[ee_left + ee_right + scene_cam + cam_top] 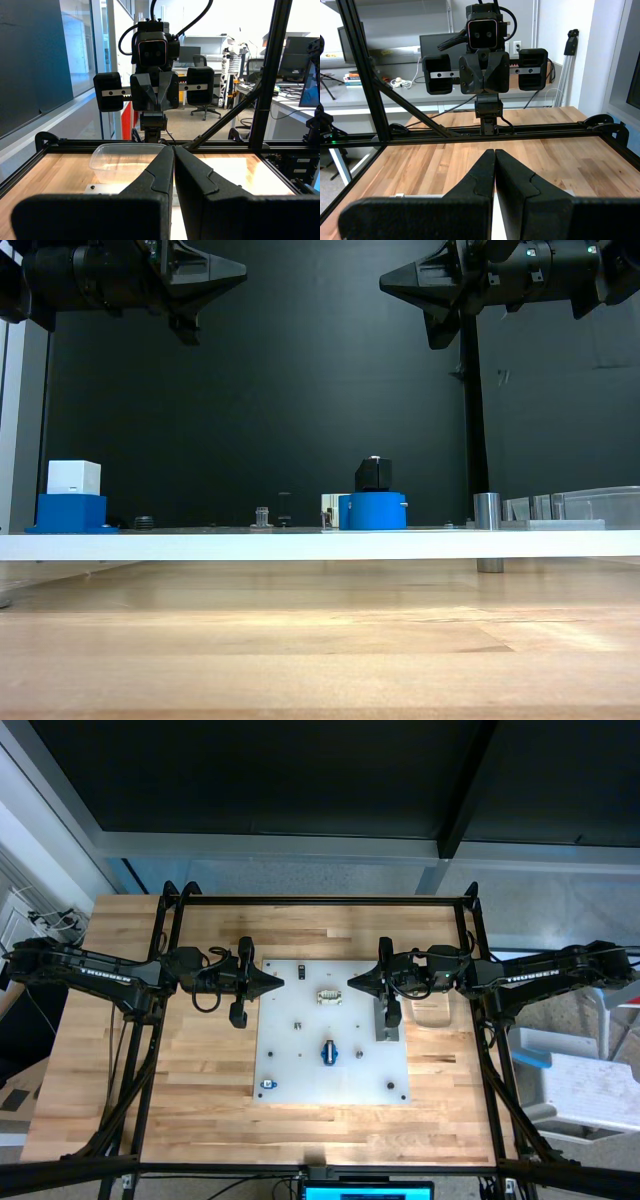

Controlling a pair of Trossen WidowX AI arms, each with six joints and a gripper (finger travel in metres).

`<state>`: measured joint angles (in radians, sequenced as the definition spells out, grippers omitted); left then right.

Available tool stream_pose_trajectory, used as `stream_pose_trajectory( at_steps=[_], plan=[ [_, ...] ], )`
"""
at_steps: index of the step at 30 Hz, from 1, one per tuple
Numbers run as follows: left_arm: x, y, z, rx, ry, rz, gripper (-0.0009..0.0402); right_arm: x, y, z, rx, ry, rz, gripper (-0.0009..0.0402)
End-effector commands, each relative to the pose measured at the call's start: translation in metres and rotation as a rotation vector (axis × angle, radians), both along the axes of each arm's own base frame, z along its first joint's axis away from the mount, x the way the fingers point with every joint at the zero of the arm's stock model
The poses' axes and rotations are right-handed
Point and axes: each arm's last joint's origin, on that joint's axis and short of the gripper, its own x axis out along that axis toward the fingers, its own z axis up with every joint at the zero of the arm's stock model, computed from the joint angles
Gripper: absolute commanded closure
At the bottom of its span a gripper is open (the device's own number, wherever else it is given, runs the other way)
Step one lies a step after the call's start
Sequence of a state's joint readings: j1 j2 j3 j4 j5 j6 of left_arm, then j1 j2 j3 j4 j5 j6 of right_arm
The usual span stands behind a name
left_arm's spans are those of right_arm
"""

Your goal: Pick the 16mm cylinder and place it in the container

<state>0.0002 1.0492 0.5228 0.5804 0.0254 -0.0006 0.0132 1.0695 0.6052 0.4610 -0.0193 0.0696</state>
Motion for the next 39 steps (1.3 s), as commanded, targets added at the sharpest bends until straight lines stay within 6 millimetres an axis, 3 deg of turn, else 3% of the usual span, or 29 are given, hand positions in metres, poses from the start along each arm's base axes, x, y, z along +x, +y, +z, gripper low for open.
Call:
stream_pose_trajectory(
  at_steps=[1,16,25,39],
  plan=[
    [0.000,0.000,0.000,0.000,0.000,0.000,0.0393,0.000,0.000,0.000,0.000,0.000,0.000,0.0393],
    [0.000,0.000,0.000,0.000,0.000,0.000,0.0393,0.001,-0.001,0.005,0.037,0.000,-0.040,0.0393],
    [0.000,0.000,0.000,0.000,0.000,0.000,0.0393,0.004,-0.001,0.021,0.030,0.211,-0.046,0.0393],
    [0.000,0.000,0.000,0.000,0.000,0.000,0.0393,-0.009,0.000,0.050,0.093,0.594,-0.073,0.0393]
  ],
)
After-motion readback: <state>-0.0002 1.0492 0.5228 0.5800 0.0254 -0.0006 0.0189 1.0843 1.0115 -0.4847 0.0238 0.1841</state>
